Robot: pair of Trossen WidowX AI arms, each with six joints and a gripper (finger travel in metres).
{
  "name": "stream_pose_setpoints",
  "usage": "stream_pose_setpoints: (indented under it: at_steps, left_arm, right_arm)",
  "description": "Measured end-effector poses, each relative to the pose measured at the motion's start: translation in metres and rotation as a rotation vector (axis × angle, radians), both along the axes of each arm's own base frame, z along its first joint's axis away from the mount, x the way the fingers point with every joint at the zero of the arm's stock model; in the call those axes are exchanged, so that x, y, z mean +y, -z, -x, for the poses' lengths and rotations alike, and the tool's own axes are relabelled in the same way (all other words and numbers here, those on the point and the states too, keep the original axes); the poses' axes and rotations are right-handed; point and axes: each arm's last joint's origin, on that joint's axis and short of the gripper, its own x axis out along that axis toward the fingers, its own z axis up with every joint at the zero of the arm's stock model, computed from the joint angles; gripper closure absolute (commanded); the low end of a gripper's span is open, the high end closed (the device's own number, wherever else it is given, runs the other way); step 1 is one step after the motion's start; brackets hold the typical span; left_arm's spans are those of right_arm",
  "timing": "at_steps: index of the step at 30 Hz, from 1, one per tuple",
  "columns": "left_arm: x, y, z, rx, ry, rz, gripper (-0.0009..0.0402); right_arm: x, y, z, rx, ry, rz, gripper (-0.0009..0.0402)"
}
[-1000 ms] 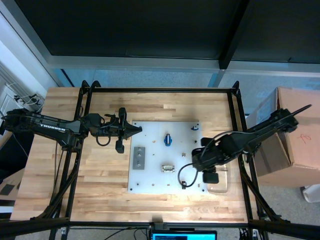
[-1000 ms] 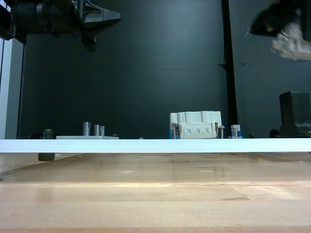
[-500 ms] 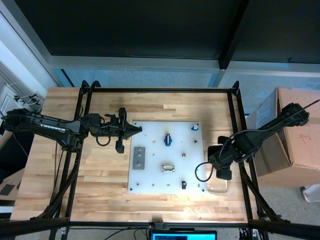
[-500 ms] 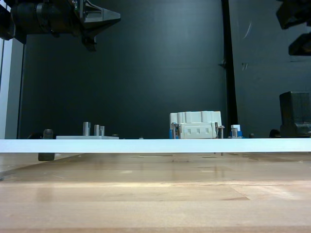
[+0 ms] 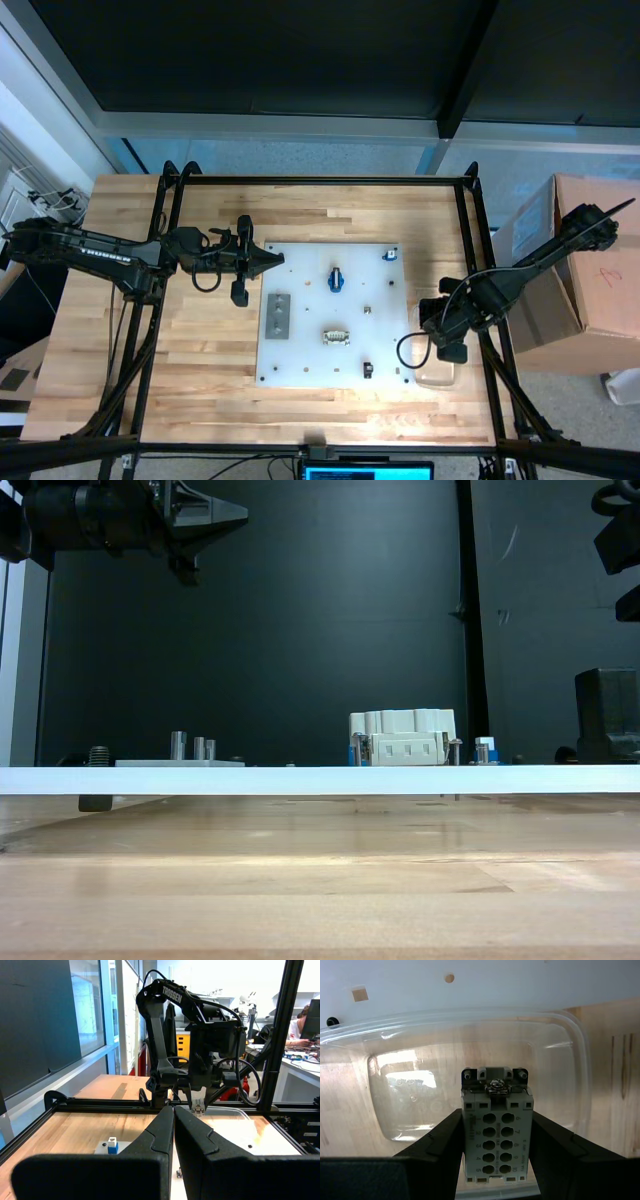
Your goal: Remove the HAN10E connector from the taskboard and place in the container
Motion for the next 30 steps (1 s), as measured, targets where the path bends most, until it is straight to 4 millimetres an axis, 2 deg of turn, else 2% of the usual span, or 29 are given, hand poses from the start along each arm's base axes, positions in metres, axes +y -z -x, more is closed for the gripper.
stream_pose_setpoints:
  at_steps: [14,21,23,30]
  left_arm:
    - [0.0,0.0,0.0,0.0,0.0,0.0,0.0393]
    - [0.0,0.0,0.0,0.0,0.0,0.0,0.0393]
    - [0.0,0.0,0.0,0.0,0.0,0.0,0.0393]
    - [0.0,0.0,0.0,-0.001,0.0,0.0,0.0393]
  right_arm:
    - [0.002,0.014,-0.003,-0.046,-0.002,-0.03,0.0385]
    - [0.002,0.03,-0.002,-0.057,-0.001,-0.047,0.0385]
    - [0.002,0.027,0.0,-0.026,0.001,-0.056,0.0385]
    - [0.007,-0.007,-0.007,-0.064,-0.008,-0.084,0.0385]
